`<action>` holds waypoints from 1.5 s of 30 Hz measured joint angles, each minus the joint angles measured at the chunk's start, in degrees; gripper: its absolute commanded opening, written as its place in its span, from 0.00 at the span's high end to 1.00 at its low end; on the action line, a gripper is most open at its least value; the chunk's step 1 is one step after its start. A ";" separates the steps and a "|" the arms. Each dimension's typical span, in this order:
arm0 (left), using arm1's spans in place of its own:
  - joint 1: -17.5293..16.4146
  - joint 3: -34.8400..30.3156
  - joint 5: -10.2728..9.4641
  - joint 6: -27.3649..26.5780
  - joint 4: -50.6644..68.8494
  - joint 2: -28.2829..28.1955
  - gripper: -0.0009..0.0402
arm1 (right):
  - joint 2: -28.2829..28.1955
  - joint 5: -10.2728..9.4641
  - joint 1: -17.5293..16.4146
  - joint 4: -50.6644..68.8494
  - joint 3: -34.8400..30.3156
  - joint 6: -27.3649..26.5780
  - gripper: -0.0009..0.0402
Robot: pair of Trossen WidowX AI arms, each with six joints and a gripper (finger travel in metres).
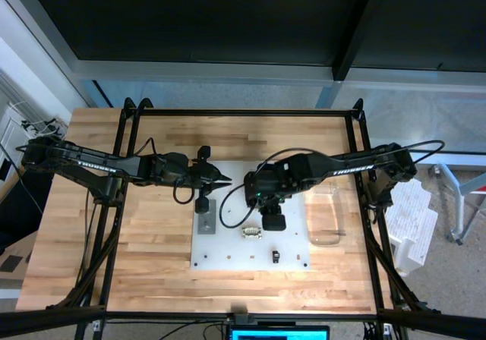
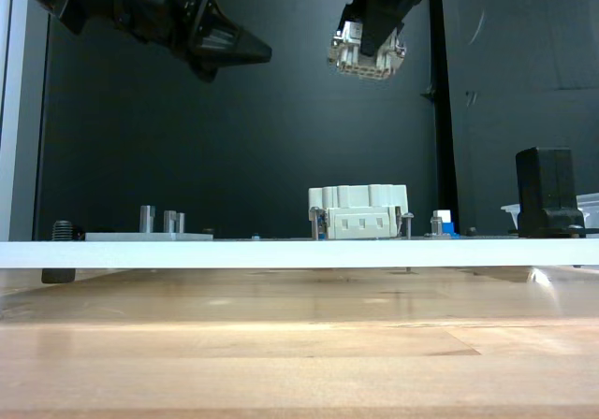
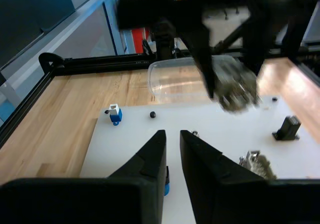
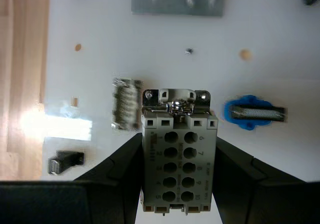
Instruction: Pick the HAN10E connector and install on the hub
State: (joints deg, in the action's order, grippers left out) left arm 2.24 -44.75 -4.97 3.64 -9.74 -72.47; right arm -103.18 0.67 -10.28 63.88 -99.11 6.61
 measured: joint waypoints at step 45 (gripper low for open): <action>0.00 0.31 -1.05 -1.01 0.46 0.42 0.94 | -15.26 2.82 -5.99 -2.19 -4.35 4.20 0.72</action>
State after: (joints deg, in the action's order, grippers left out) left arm 2.24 -44.45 -6.02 2.63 -9.28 -72.05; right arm -118.43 3.49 -16.27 61.69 -103.46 10.81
